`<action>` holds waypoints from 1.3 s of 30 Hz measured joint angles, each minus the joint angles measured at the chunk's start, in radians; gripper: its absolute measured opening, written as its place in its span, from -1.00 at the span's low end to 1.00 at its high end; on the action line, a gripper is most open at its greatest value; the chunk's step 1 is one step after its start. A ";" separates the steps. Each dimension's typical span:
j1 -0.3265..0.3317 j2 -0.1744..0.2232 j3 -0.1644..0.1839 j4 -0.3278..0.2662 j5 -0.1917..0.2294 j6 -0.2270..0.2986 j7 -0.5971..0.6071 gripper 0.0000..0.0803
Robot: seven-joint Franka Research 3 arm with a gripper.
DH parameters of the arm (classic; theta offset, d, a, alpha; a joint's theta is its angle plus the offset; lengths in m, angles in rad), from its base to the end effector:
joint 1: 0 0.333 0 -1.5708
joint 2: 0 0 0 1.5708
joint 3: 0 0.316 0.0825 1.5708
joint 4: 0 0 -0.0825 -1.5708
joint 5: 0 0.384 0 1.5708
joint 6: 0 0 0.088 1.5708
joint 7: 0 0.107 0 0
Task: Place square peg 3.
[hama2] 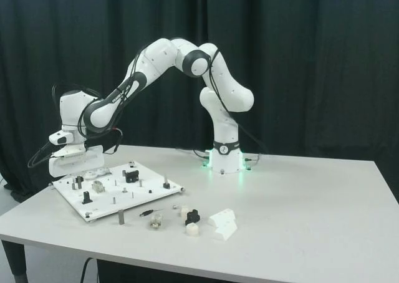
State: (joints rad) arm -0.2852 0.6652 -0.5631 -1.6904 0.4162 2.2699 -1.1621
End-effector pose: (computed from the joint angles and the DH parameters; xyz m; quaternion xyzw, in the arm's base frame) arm 0.4878 -0.4712 0.2595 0.9969 0.0754 0.0047 0.0204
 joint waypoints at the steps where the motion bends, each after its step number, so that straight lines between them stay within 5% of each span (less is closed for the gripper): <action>1: 0.002 0.000 0.000 0.000 0.001 -0.002 0.006 -0.72; 23: 0.084 -0.059 -0.016 -0.026 0.004 -0.146 0.235 -0.72; 39: 0.199 -0.181 -0.038 -0.167 0.004 -0.199 0.386 -0.72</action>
